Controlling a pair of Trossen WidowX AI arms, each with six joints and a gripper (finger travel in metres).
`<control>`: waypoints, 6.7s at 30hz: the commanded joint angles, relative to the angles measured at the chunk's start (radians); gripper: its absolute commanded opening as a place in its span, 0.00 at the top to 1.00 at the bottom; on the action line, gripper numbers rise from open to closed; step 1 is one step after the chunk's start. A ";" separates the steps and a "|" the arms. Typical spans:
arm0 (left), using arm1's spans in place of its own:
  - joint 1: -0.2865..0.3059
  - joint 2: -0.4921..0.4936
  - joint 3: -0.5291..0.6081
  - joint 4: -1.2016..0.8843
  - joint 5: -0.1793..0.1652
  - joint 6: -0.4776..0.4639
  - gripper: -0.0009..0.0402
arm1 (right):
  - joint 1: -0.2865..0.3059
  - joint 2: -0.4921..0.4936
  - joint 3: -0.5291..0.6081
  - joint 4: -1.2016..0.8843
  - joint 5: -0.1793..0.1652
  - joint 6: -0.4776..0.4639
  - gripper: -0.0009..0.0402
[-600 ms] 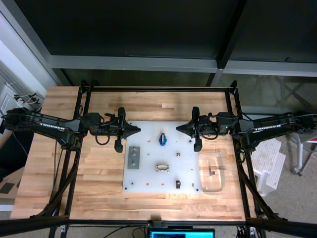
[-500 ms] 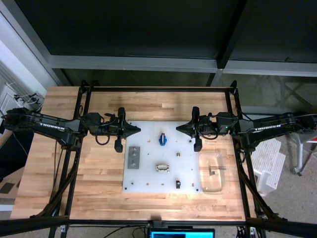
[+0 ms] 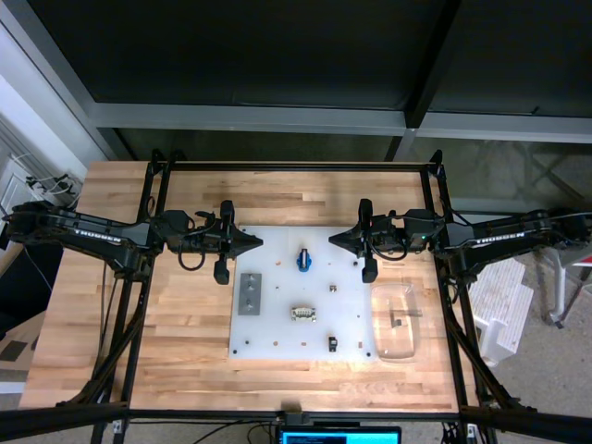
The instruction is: Pick the 16mm bar and install on taskboard
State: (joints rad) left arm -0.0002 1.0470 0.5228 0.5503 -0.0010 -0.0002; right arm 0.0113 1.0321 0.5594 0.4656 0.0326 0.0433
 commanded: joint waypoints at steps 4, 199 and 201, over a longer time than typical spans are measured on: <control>0.000 0.000 0.000 0.000 0.000 0.000 0.98 | 0.003 0.000 0.001 -0.010 0.000 0.053 0.98; 0.000 0.000 0.000 0.000 0.000 0.000 0.98 | 0.739 0.343 0.481 -1.557 0.089 0.681 0.97; 0.000 0.000 0.000 0.000 0.000 0.000 0.98 | 0.738 0.343 0.517 -1.582 0.088 0.682 0.97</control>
State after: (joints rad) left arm -0.0002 1.0470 0.5224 0.5503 -0.0010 -0.0002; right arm 0.7494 1.3754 1.0550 -1.1004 0.1200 0.7242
